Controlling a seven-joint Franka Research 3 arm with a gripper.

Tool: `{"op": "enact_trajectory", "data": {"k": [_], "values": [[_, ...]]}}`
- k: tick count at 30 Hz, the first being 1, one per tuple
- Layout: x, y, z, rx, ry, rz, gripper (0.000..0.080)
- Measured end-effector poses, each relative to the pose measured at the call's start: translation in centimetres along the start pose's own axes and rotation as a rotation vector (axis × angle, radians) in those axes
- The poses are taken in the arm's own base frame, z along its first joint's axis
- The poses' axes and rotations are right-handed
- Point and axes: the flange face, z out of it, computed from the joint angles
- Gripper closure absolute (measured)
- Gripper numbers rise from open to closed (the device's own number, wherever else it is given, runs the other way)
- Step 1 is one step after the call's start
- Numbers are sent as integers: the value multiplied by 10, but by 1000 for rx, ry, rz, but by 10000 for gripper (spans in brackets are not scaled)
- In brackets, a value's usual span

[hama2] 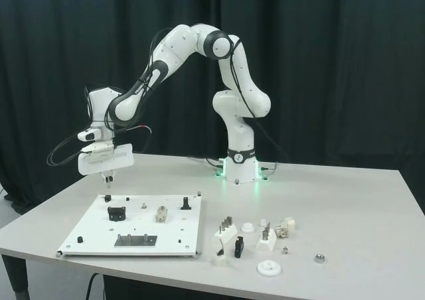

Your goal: Place Ethernet.

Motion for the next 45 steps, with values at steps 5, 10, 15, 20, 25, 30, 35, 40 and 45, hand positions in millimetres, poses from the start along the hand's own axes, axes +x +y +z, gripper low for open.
{"op": "enact_trajectory", "data": {"k": [5,10,15,20,25,30,35,40,45], "values": [[0,-1,-4,4,6,79,721],[4,-5,-6,17,7,151,721],[11,-17,-7,43,3,190,721],[23,-37,-8,72,0,228,721],[38,-65,-9,104,-4,247,721],[54,-99,-9,131,-9,279,721],[68,-135,-9,155,-17,300,721],[78,-169,-7,171,-31,313,721],[86,-205,-3,184,-54,317,721]]}}
